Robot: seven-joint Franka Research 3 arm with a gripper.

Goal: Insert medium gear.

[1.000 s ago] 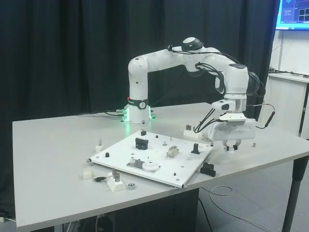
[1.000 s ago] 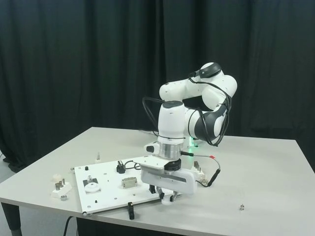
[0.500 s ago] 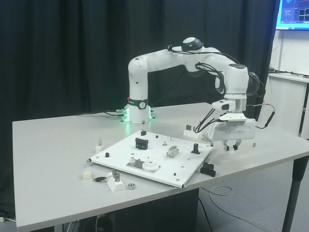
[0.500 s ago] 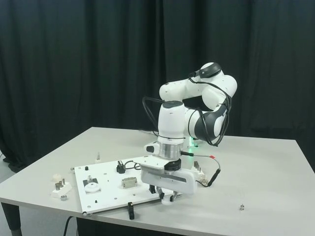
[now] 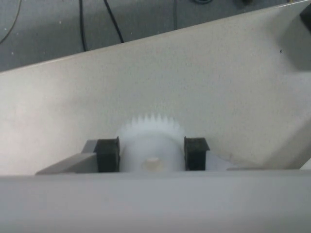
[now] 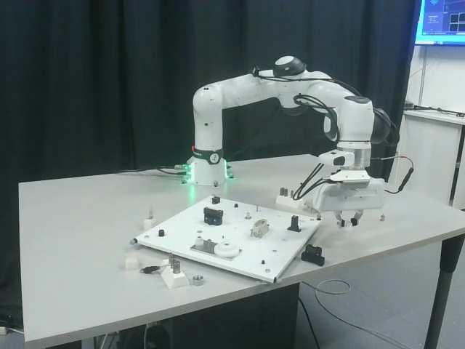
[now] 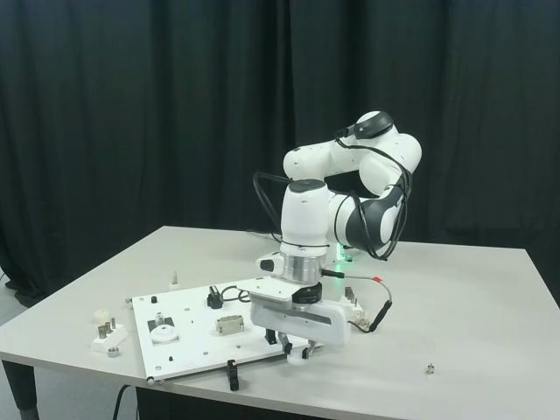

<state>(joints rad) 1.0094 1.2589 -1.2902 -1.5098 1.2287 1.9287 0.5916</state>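
The gear (image 5: 151,145) sits between my two black fingertips (image 5: 107,154), which press against its opposite sides, so my gripper (image 5: 151,155) is closed on it with the fingers about a gear's width apart. It is a flat round disc with no long axis to speak of; its flat face is turned toward my wrist camera, and its central hub shows as a small pale spot near the middle. It is white, with a row of fine even teeth standing out along the far edge of the rim. The near part of the disc is cut off by the body of my hand, and the sides of the rim are covered by the finger pads, so only the toothed arc between them is plain. From the first room view my gripper (image 6: 347,220) hangs low over the grey table (image 6: 87,218), just off the corner of the white board (image 6: 240,243), and the gear is too small there to make out. In the second room view my gripper (image 7: 296,350) is at the board's (image 7: 192,346) near corner, and I cannot tell whether the gear touches the table
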